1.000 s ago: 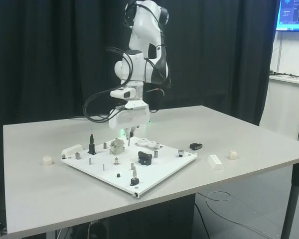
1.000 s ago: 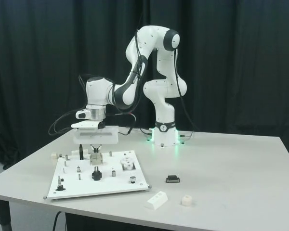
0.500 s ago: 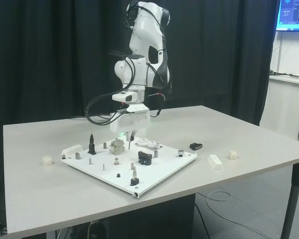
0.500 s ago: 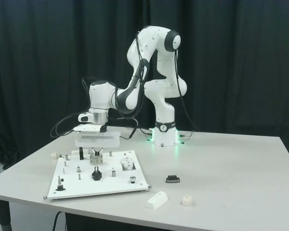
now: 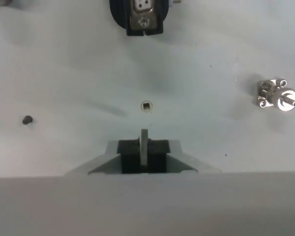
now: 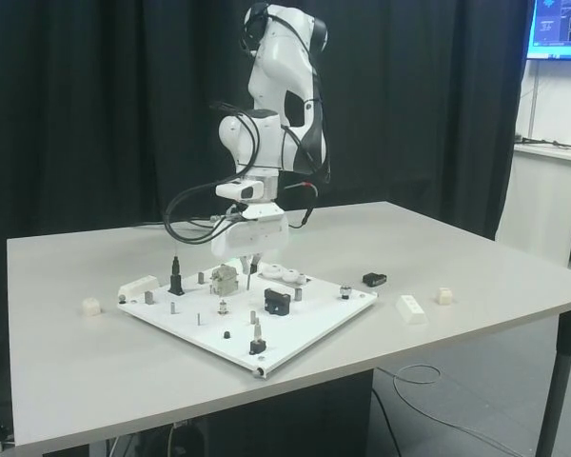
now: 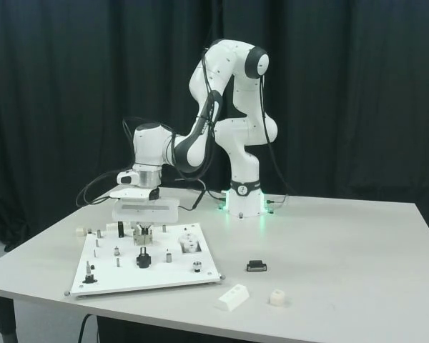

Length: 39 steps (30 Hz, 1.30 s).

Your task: Insert square peg 1.

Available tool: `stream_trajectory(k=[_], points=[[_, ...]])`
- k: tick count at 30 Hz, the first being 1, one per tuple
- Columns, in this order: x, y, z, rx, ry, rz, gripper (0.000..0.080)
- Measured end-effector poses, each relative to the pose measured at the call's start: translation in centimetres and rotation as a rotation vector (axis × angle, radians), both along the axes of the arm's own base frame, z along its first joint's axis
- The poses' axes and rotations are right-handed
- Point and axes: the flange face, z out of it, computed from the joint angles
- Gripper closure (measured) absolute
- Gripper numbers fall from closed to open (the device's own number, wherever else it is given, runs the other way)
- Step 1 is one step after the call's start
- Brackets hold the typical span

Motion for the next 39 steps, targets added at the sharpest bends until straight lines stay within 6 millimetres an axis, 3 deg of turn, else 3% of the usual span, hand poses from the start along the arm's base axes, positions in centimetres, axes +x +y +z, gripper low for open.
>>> stream_trajectory(k=[39], points=[[0.1, -0.6, -1.8, 0.017, -0.004, 0.036, 0.0776]])
